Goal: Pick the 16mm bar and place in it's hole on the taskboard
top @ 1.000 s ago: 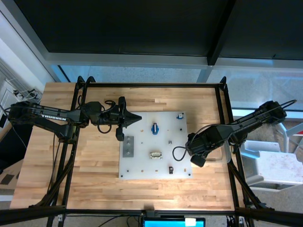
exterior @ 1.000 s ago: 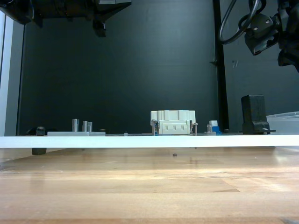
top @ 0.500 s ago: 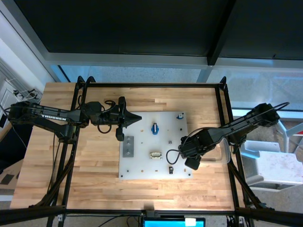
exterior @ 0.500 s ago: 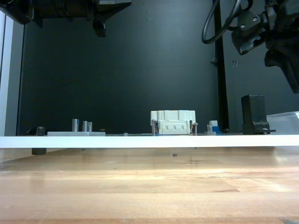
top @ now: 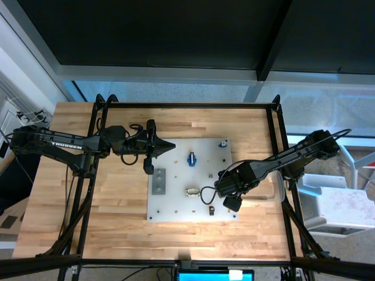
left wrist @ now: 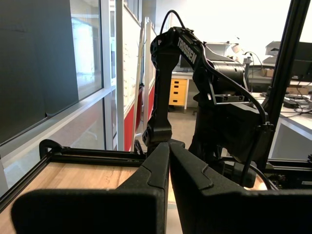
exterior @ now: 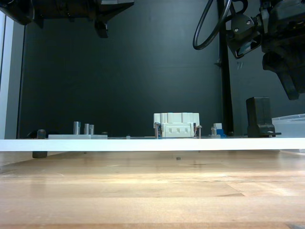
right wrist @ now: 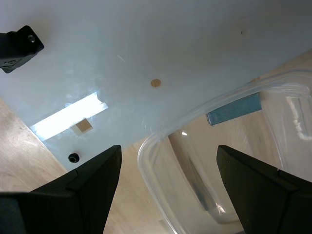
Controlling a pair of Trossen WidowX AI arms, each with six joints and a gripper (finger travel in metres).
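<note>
Three short metal bars (exterior: 86, 128) stand upright in the grey block (top: 159, 180) at the left edge of the white taskboard (top: 176, 205). I cannot tell which one is the 16mm bar. Neither gripper holds a bar. My left gripper (top: 169, 146) hovers high over the board's far left corner, shut and empty (left wrist: 168, 175). Above the board's right edge my right gripper (top: 224, 187) points down. Its fingers (right wrist: 87, 195) stand wide apart with nothing between them, and the gripper (right wrist: 163, 195) is open.
A clear plastic bin (top: 266, 190) sits against the board's right edge, below the right gripper (right wrist: 204, 161). On the board stand a white connector (top: 193, 192), a blue part (top: 191, 158) and a black block (exterior: 259, 117).
The right arm has swung left from over the bin to over the board's right edge. The left arm has not moved.
</note>
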